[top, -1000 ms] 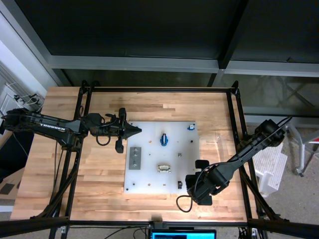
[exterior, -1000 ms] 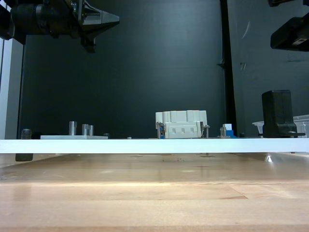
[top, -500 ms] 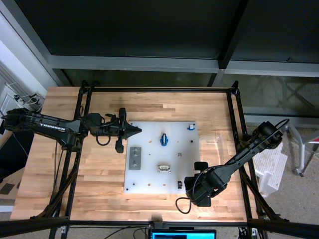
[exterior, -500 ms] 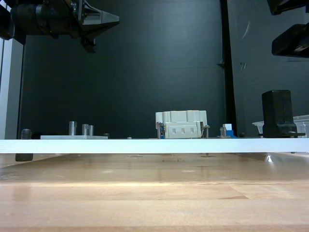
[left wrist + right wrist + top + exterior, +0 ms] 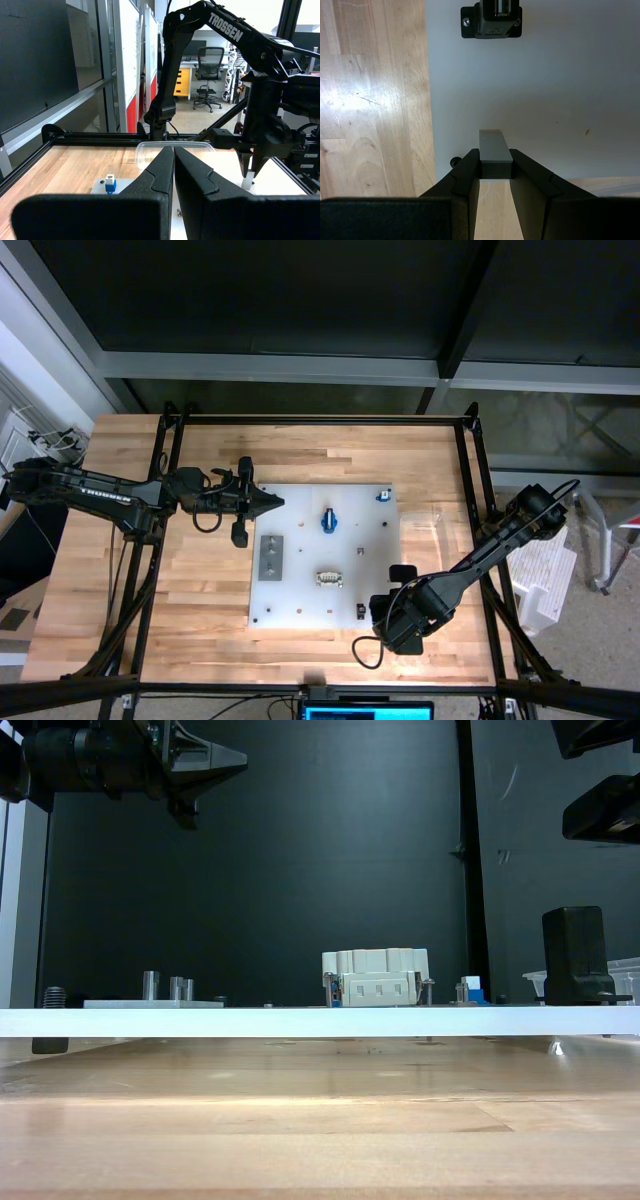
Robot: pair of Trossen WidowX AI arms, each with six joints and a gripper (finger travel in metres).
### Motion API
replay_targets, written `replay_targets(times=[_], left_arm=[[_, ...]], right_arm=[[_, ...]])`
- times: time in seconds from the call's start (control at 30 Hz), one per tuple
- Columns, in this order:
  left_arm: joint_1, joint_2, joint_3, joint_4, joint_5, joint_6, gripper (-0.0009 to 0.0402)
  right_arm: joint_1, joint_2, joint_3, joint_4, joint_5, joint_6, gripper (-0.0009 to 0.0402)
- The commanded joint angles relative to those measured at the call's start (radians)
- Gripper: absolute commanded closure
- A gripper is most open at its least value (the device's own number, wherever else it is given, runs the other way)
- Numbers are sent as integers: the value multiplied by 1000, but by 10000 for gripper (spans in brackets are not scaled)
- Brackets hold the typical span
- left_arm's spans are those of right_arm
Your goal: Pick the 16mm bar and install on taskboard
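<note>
The right end effector is clamped narrow on the 16mm bar, a short grey piece gripped between the two fingers and sticking out past their tips. In the right wrist view the bar is pointed down at the taskboard, just inside a board corner, with bare desk on two sides. Whether the bar touches the board cannot be told. A black connector block is mounted on the board ahead of the bar, apart from it. In the high view this end effector is placed at the lower right corner of the white board, just beside the black block. In the low view its black body is seen at the upper right of the frame, well above the board.

The left end effector is closed, its fingers pressed together with nothing between them. It is held level over the board's upper left corner in the high view and shows at the upper left of the low view. In the left wrist view a small blue-and-white connector and a clear tray are seen beyond it.

On the board, a grey metal block with short pegs is seen at the left. A blue knob is seen upper middle and a beige connector at centre.
</note>
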Motion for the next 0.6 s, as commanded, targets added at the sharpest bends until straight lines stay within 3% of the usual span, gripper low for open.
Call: replay_targets(times=[0.03, 0.6], left_arm=[[0, 0, 0, 0, 0, 0, 393], [0, 0, 0, 0, 0, 0, 393]], right_arm=[[0, 0, -5, 2, 0, 0, 393], [-2, -1, -6, 16, 4, -6, 393]])
